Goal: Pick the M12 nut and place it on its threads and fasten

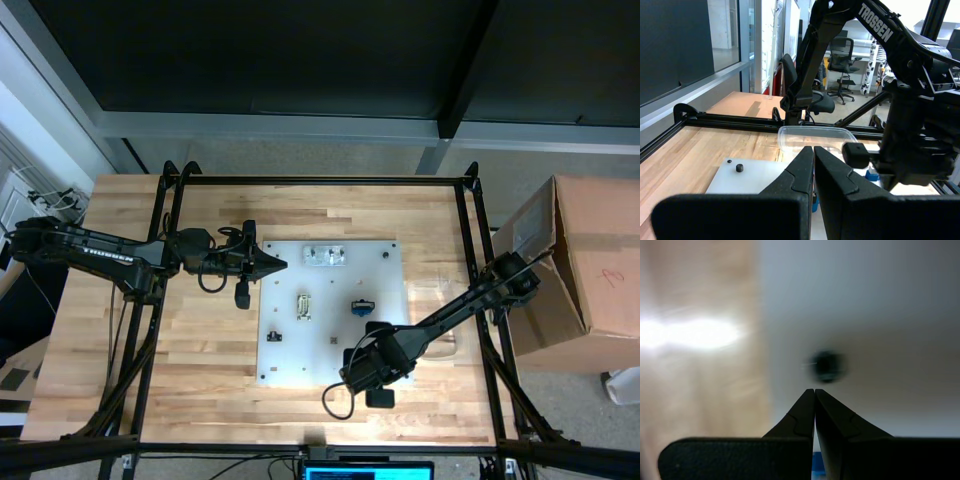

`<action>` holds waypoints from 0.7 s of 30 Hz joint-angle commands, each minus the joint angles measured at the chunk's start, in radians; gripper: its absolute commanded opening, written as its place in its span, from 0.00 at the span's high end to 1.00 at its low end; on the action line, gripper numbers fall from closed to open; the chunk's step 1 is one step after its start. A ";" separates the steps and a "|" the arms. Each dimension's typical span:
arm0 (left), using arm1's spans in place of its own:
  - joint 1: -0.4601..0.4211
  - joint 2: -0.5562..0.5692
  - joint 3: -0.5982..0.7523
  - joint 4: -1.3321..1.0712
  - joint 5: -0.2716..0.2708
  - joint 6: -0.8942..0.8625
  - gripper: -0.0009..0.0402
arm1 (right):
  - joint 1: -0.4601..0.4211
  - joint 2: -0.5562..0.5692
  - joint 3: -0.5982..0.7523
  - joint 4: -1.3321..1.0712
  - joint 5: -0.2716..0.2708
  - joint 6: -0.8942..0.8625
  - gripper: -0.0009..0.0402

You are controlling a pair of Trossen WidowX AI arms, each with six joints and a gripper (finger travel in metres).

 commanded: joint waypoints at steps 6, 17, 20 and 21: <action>0.000 0.000 0.000 0.000 0.000 0.000 0.98 | 0.000 -0.011 0.001 -0.037 0.075 -0.011 0.98; 0.000 0.000 0.000 0.000 0.000 0.000 0.98 | 0.000 -0.012 -0.001 -0.035 0.163 0.006 0.98; 0.000 0.000 0.000 0.000 0.000 0.000 0.98 | 0.000 -0.007 -0.009 -0.019 0.171 0.003 0.98; 0.000 0.000 0.000 0.000 0.000 0.000 0.98 | 0.000 -0.007 -0.014 -0.010 0.171 0.004 0.98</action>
